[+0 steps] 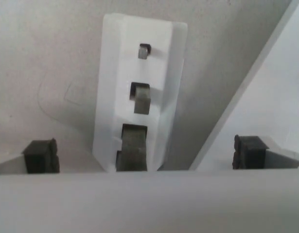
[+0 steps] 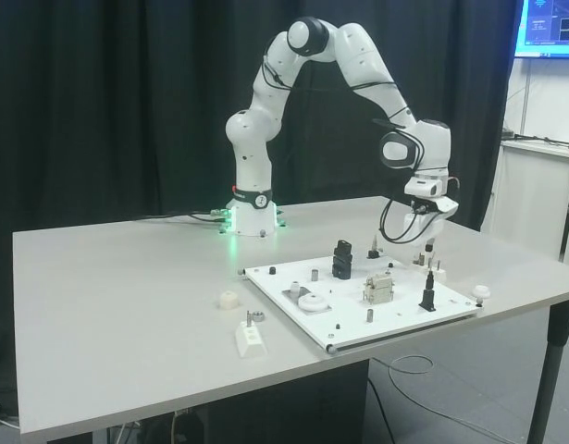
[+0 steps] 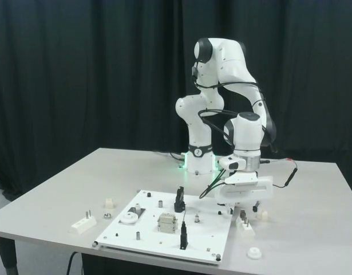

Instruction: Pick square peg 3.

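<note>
I have the hand (image 1: 144, 155) hovering over a white peg holder (image 1: 139, 92) that sits on the grey counter (image 2: 127, 277) just beside the far edge of the white assembly board (image 2: 358, 305). In the wrist view both black fingertips (image 1: 41, 156) stand wide apart, one on each side of the holder, touching nothing. So the hand is spread and empty, and I judge the pick has not begun: the approach is lined up, but the descent, the closing and the lift are all left to do.

The holder carries three grey square pegs in a row, each in its own socket. I count one small peg (image 1: 145, 50), one middle peg (image 1: 141, 98) and one large peg (image 1: 133, 148). The large one lies nearest the line between the fingertips, so I take it to be square peg 3, though nothing in view labels the pegs and I cannot be sure. It stands in its socket, untouched.

In the room views I count one white arm (image 2: 340, 55) with a green light at its base, one board, and a second white block with an upright pin (image 2: 249, 338) lying on the counter well apart from the hand, near the board's other end. Beside that block there is one small white part (image 2: 228, 299). On the board I make out three black upright fixtures (image 2: 340, 259) and several small posts that are too tiny to count reliably.
</note>
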Action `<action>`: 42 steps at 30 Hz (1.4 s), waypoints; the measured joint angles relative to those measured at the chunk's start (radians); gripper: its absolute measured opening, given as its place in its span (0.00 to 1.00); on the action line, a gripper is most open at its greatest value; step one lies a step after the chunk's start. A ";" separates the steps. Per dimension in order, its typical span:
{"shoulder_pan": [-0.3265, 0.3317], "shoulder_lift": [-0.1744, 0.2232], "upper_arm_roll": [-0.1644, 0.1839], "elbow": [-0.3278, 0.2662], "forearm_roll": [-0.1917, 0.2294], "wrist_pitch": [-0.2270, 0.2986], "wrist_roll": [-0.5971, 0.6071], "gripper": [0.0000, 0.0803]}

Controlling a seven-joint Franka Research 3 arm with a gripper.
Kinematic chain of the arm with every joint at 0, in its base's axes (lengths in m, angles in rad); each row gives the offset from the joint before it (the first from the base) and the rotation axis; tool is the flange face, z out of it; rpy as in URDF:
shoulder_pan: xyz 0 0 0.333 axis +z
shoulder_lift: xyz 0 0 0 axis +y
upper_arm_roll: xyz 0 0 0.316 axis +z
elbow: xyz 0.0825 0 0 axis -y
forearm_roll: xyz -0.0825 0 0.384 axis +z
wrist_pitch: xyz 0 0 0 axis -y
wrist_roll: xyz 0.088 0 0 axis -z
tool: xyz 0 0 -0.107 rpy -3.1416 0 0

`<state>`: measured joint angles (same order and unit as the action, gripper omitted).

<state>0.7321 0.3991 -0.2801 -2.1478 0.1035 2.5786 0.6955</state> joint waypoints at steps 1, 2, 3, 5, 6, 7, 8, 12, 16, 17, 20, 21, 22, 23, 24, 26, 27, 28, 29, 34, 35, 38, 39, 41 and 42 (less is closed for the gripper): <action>0.000 0.002 0.000 0.000 0.000 0.003 0.000 1.00; 0.000 0.003 0.000 0.000 0.000 0.005 0.000 1.00; 0.000 0.005 0.000 0.000 0.000 0.006 0.000 1.00; 0.000 0.007 0.001 0.000 0.000 0.008 0.000 1.00; 0.000 0.008 0.001 0.000 0.000 0.009 0.000 1.00; 0.000 0.009 0.001 0.000 0.000 0.010 0.000 1.00; 0.000 0.010 0.001 0.000 0.000 0.010 0.000 1.00; 0.000 0.015 0.003 0.000 0.000 0.016 0.000 1.00; 0.000 0.019 0.004 0.000 0.000 0.022 0.000 1.00; 0.000 0.020 0.005 0.000 0.000 0.023 0.000 1.00; 0.000 0.023 0.005 0.000 0.000 0.025 0.000 1.00; 0.000 0.024 0.006 0.000 0.000 0.026 0.000 1.00; 0.000 0.025 0.006 0.001 0.000 0.026 0.000 1.00; 0.000 0.026 0.006 0.001 0.000 0.027 0.000 1.00; 0.000 0.027 0.006 0.001 0.000 0.027 0.000 1.00; 0.000 0.028 0.006 0.001 0.000 0.028 0.000 1.00; 0.000 0.029 0.006 0.001 0.000 0.029 0.000 1.00; 0.000 0.029 0.006 0.001 0.000 0.029 0.000 1.00; 0.000 0.030 0.006 0.001 0.000 0.030 0.000 1.00; 0.000 0.032 0.006 0.001 0.000 0.032 0.000 1.00; 0.000 0.032 0.006 0.001 0.000 0.032 0.000 1.00; 0.000 0.033 0.006 0.001 0.000 0.032 0.000 1.00; 0.000 0.033 0.006 0.001 0.000 0.032 0.000 1.00; 0.000 0.033 0.006 0.001 0.000 0.032 0.000 1.00; 0.000 0.034 0.006 0.001 0.000 0.032 0.000 0.62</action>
<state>0.7321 0.4327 -0.2740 -2.1470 0.1035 2.6105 0.6955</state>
